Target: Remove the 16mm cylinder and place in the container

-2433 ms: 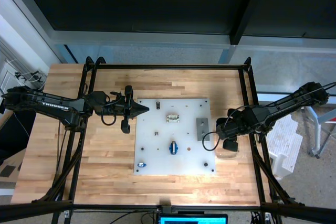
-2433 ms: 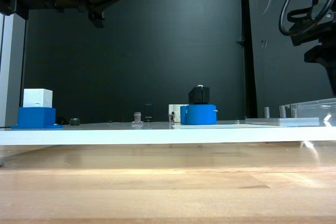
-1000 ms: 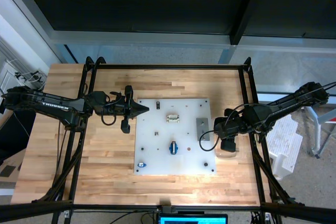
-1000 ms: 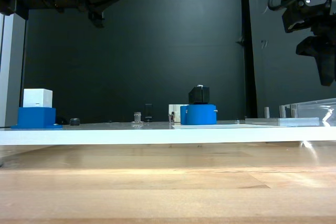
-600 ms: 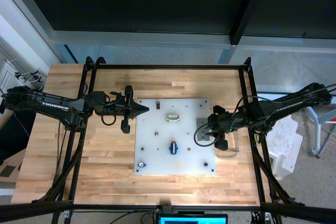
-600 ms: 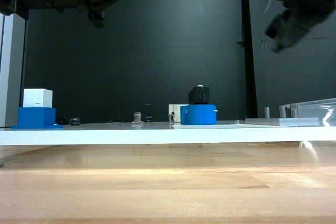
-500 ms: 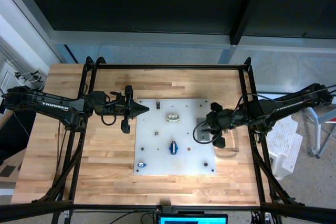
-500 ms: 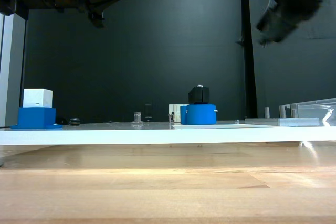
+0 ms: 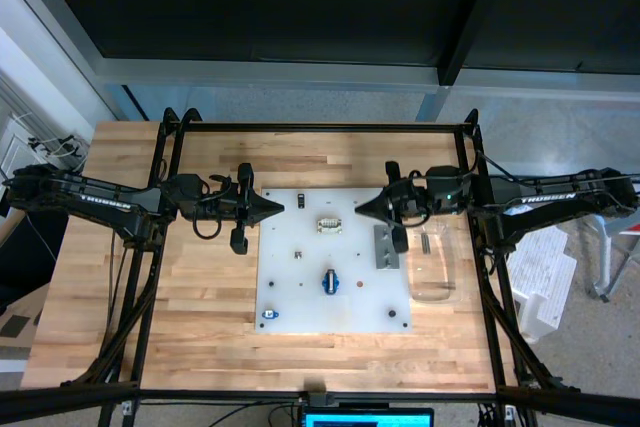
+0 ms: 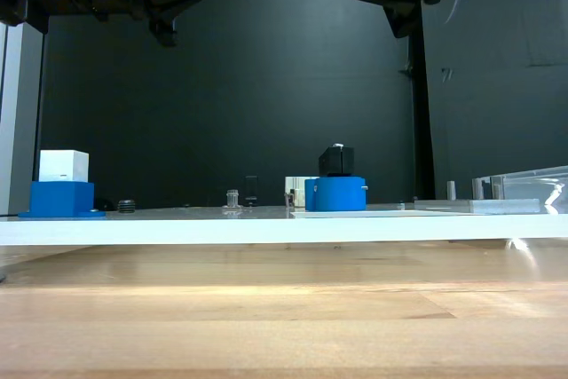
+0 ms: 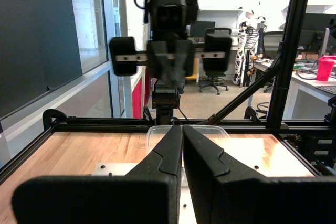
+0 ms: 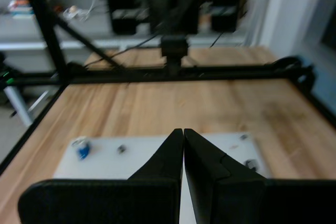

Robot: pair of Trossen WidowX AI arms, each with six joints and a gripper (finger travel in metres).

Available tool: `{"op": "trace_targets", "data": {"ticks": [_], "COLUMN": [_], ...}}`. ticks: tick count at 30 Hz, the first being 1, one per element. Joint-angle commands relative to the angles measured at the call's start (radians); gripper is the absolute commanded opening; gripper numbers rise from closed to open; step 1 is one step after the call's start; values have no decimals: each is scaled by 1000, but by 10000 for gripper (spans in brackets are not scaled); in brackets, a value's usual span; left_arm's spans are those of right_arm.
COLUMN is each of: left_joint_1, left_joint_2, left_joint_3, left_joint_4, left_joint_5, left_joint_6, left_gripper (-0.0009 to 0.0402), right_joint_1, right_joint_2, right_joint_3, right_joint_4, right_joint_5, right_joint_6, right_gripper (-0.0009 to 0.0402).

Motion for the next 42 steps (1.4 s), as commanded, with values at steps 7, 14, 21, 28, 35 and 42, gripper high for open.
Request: {"op": "trace_targets", "data": {"ticks": [7, 14, 21, 28, 35, 42], "left_joint_1": [0, 0, 0, 0, 0, 0], "left_joint_2": [0, 0, 0, 0, 0, 0], "left_joint_3": [0, 0, 0, 0, 0, 0], "left_joint_4": [0, 0, 0, 0, 0, 0], "left_joint_5": [0, 0, 0, 0, 0, 0], "left_joint_6": [0, 0, 0, 0, 0, 0], "left_gripper": [0, 0, 0, 0, 0, 0], "right_joint_1": [-15, -16, -17, -19, -19, -19], "right_joint_2": [1, 1, 1, 1, 1, 1], "right_joint_3": [-21, -82, -167, -182, -182, -182], "right_joint_4": [158, 294, 416, 420, 420, 410], "right_joint_5": [-34, -53, -31, -5, 6, 7], "right_joint_6": [-50, -44, -26, -21, -6, 3], "right_gripper": [0, 0, 0, 0, 0, 0]}}
